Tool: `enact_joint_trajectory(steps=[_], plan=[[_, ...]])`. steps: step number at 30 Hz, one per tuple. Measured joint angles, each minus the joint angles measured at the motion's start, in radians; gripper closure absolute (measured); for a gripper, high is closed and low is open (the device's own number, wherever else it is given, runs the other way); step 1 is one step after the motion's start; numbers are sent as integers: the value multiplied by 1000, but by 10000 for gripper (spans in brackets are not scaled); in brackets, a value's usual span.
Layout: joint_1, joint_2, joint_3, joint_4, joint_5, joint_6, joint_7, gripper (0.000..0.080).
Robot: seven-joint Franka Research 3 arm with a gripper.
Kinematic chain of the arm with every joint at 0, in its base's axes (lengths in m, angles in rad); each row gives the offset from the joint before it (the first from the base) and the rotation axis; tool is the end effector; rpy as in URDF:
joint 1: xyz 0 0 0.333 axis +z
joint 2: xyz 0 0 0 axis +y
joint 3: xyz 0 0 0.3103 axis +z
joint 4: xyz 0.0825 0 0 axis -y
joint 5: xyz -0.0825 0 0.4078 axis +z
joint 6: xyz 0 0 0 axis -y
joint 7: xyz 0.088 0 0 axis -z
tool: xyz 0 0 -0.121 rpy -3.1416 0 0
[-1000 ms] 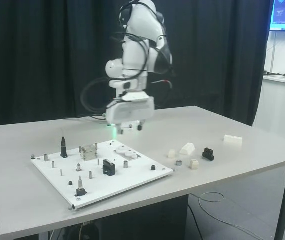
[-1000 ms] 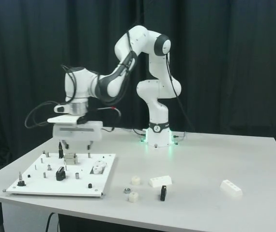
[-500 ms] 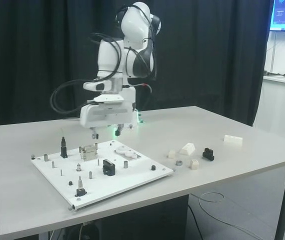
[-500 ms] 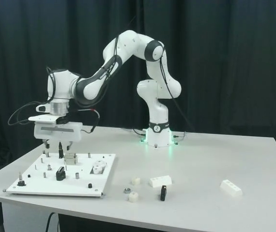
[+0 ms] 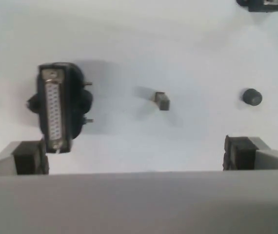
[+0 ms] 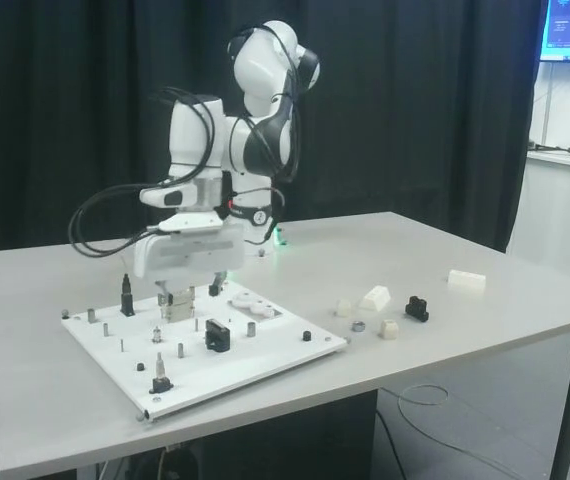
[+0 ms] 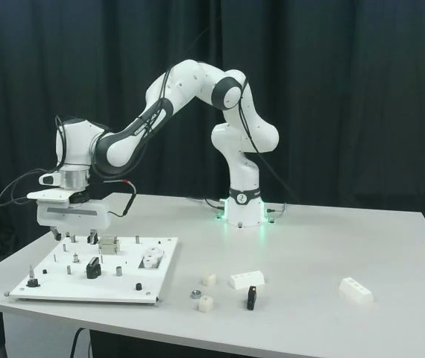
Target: Remove square peg 2.
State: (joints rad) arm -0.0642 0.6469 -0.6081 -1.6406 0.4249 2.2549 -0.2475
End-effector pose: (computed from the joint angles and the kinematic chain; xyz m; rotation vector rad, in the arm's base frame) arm 0.5930 -0.3898 0.2674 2.9634 -0.8637 0.1371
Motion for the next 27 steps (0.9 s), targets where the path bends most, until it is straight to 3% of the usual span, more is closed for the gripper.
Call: enact_joint_trajectory(steps=[11,27], plan=[[-71,59,30,85,19,-53,-5,3],[-114,135,37,142,126,-65,5,3]])
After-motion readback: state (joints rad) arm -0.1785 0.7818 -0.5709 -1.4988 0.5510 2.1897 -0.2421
